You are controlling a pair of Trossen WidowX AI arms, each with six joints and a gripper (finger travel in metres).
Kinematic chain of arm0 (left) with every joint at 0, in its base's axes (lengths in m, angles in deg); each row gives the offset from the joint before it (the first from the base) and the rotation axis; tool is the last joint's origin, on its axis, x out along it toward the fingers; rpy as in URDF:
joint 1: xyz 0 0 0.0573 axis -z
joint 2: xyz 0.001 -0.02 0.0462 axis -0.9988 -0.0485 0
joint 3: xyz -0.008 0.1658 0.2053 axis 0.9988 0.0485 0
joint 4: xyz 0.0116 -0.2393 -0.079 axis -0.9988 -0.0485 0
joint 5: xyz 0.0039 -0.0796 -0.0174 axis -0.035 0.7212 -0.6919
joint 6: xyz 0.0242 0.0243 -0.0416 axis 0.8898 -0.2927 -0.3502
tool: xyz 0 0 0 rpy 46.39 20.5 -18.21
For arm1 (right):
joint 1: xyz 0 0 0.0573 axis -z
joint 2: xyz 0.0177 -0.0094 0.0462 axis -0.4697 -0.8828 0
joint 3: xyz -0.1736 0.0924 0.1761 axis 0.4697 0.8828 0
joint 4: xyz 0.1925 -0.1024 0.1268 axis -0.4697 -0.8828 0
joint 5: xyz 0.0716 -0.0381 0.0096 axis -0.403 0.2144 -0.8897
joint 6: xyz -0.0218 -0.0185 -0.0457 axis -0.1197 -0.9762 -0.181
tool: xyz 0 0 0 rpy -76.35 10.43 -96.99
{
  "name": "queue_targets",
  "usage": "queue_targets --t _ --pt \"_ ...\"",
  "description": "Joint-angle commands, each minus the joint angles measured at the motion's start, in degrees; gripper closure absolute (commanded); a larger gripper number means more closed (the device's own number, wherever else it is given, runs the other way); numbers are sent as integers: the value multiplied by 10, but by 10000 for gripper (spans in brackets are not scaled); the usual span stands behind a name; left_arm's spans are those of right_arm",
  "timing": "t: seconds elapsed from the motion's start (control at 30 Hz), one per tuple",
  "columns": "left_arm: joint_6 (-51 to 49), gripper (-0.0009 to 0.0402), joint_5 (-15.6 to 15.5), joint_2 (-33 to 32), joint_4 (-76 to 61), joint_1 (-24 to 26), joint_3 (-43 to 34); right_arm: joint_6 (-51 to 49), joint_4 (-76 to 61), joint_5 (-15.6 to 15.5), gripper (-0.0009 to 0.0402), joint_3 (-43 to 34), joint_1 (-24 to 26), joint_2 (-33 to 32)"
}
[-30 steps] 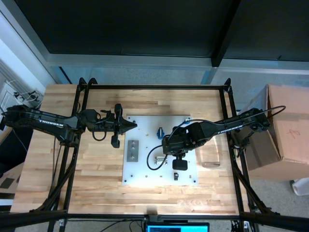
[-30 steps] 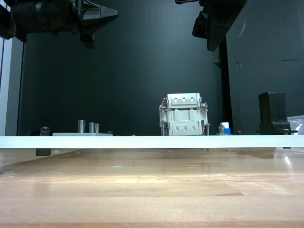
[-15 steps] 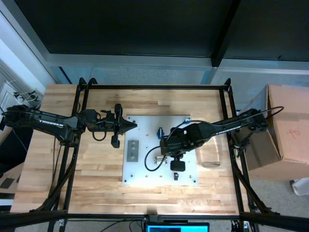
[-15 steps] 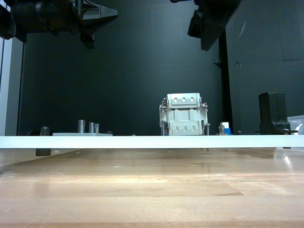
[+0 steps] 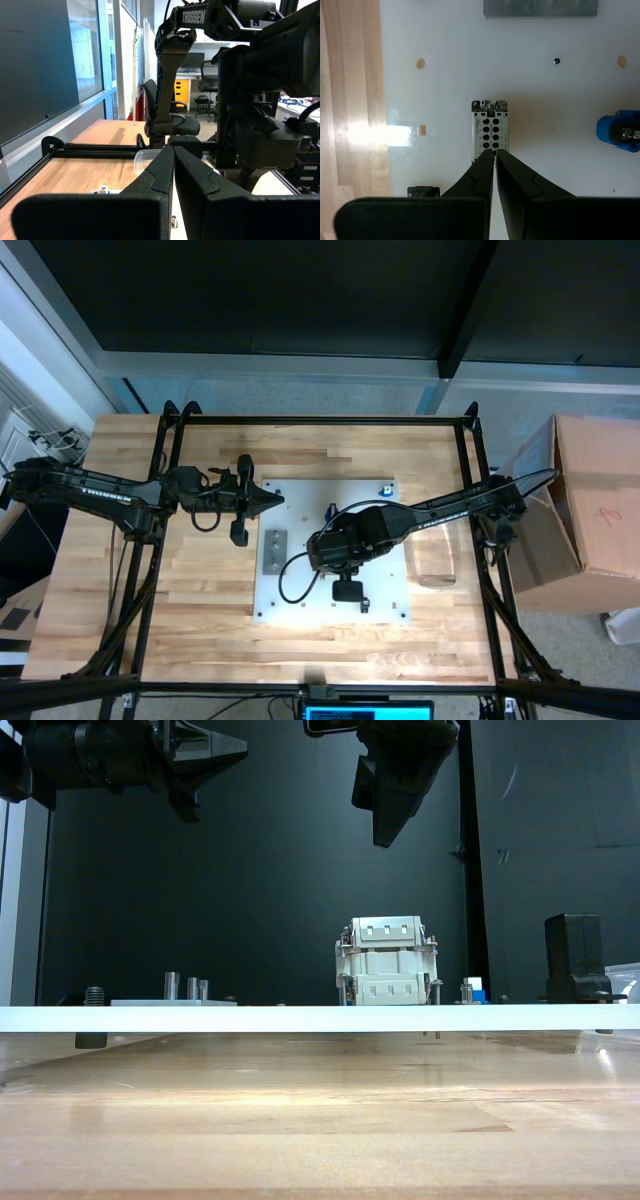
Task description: Remove the HAN10E connector from the taskboard and place in the container
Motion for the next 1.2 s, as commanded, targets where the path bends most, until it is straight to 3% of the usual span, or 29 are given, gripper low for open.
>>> queue_targets --t 0.03,0.27,0.57,0.7,0.87,1.2 --pt "0 393 0 0 0 0 0 1 0 0 362 0 0 -2" --pt "0 393 0 0 0 0 0 0 -1 0 309 0 0 -8" --pt "0 393 0 0 0 0 0 0 4 1 174 0 -1 -52" --pt "0 393 0 0 0 0 0 -6 12 1 135 0 -1 -66" --pt "0 393 0 0 0 0 0 -16 33 1 129 14 -1 -73" --pt "0 393 0 0 0 0 0 -18 57 1 156 52 -1 -73"
